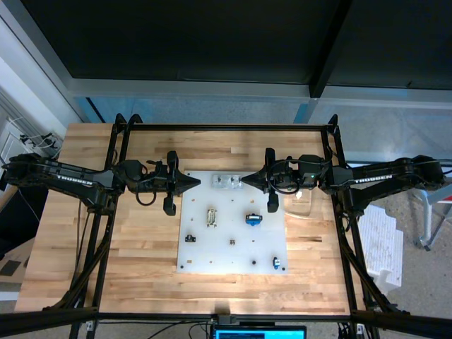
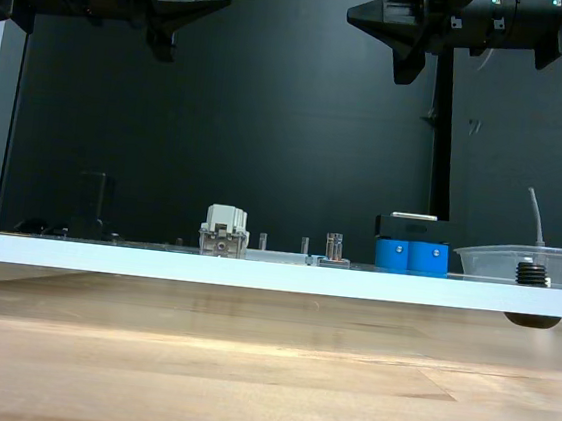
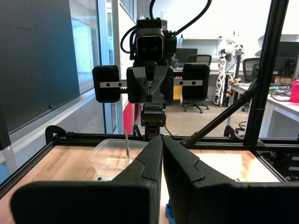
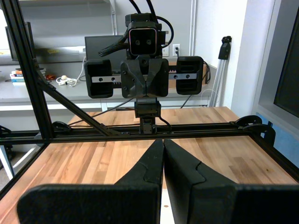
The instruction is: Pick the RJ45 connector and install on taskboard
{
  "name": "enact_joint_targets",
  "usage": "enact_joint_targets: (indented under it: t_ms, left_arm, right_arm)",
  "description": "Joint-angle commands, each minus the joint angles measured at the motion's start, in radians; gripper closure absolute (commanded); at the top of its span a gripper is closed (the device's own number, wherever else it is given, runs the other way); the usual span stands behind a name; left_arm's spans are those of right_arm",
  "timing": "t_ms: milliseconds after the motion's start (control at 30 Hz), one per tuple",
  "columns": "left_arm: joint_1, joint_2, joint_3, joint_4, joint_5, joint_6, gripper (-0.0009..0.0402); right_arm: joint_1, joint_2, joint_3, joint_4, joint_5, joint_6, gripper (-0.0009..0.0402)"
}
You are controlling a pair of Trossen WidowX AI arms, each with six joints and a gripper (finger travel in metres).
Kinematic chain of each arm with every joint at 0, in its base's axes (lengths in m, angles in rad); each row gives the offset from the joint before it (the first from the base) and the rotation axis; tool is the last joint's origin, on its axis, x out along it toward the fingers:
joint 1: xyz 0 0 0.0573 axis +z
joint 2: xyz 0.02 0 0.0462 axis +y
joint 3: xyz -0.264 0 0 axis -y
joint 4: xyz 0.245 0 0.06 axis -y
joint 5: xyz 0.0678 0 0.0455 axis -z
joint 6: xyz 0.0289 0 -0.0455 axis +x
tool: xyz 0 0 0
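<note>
From above, both arms reach inward from the side edges of the tabletop [image 1: 141, 247]. They lie level, with forearms nearly straight and wrists unbent, so the two end effectors point at each other. The left end effector [image 1: 196, 182] tapers to a tip over the far left corner of the taskboard [image 1: 212, 251]. The right end effector [image 1: 246, 181] has its tip over a silver fixture [image 1: 224, 182] on the board's far edge. A gap lies between the two tips. A clear tub [image 1: 302, 206] sits on the wood just right of the board, under the right wrist. Near the board's middle stand a grey fixture [image 1: 210, 217] and, to its right, a blue one [image 1: 253, 219].

In the low view both end effectors hang horizontal, high above the board and well clear of every fixture — neither touches anything. At the right, the tub holds the connector [image 2: 528, 272], a black ribbed piece with its grey cable rising upright.

In the left wrist view the left fingers [image 3: 145, 163] are pressed together, tip to tip, with nothing between them. The right end effector faces them head-on, and the tub with the cable in it lies on the tabletop beyond the fingers.

In the right wrist view the right fingers [image 4: 187, 170] likewise meet along their length, pinching nothing — the left end effector faces them squarely from across the tabletop.
</note>
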Motion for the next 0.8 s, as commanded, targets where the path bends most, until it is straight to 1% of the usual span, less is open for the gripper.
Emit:
enact_joint_targets:
  t_ms: [33,633,667,767,800]
  left_arm:
    - [0.000,0.000,0.000,0.000,0.000,0.000,0.0393]
    - [0.000,0.000,0.000,0.000,0.000,0.000,0.0393]
    - [0.000,0.000,0.000,0.000,0.000,0.000,0.0393]
    - [0.000,0.000,0.000,0.000,0.000,0.000,0.0393]
    - [0.000,0.000,0.000,0.000,0.000,0.000,0.0393]
  right_arm:
    - [0.000,0.000,0.000,0.000,0.000,0.000,0.0393]
    - [0.000,0.000,0.000,0.002,0.000,0.001,0.0393]
    - [0.001,0.000,0.000,0.000,-0.002,0.003,0.0393]
    - [0.000,-0.004,0.002,-0.007,-0.046,0.012,0.0393]
    - [0.000,-0.006,0.003,-0.014,-0.045,0.017,0.0393]
